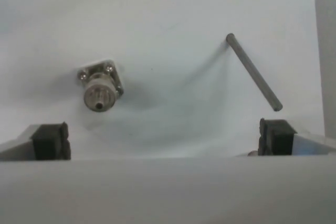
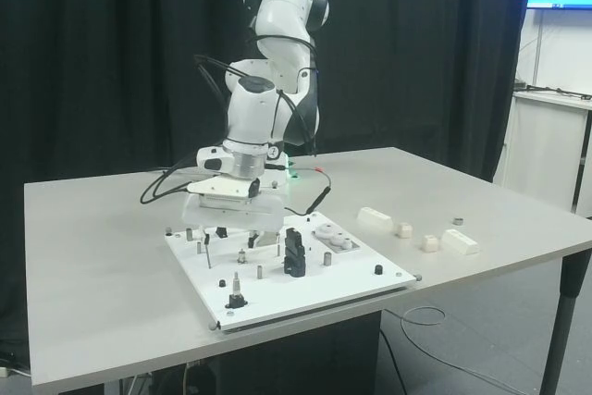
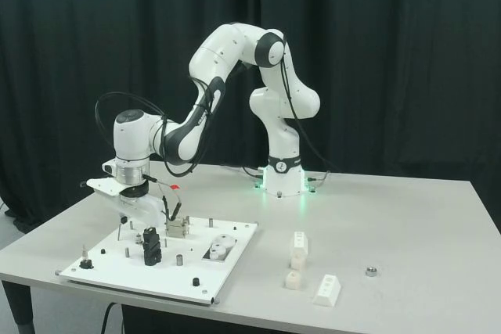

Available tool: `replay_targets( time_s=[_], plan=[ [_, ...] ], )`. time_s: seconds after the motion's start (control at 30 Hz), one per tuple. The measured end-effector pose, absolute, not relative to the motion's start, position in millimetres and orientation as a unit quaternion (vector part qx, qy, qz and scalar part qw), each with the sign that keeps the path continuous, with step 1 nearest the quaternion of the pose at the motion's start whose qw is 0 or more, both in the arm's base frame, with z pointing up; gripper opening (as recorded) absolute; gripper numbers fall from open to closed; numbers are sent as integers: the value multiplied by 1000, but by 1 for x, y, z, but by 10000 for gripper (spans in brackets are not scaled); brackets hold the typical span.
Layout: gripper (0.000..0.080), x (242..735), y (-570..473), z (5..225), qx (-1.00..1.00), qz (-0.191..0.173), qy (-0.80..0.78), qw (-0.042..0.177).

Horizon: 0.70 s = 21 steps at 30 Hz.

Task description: Insert round peg 1.

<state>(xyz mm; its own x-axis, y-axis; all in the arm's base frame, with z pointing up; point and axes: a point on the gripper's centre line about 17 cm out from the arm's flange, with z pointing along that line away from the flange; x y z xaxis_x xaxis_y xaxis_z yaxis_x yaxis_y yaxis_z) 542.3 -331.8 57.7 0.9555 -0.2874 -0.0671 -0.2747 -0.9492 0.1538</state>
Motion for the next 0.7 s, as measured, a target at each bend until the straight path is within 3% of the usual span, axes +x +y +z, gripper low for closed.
replay_targets(
  time_s=[0.7],
  plan=[
    [800, 550, -328, 59, 989, -38, -129, 69]
  ],
)
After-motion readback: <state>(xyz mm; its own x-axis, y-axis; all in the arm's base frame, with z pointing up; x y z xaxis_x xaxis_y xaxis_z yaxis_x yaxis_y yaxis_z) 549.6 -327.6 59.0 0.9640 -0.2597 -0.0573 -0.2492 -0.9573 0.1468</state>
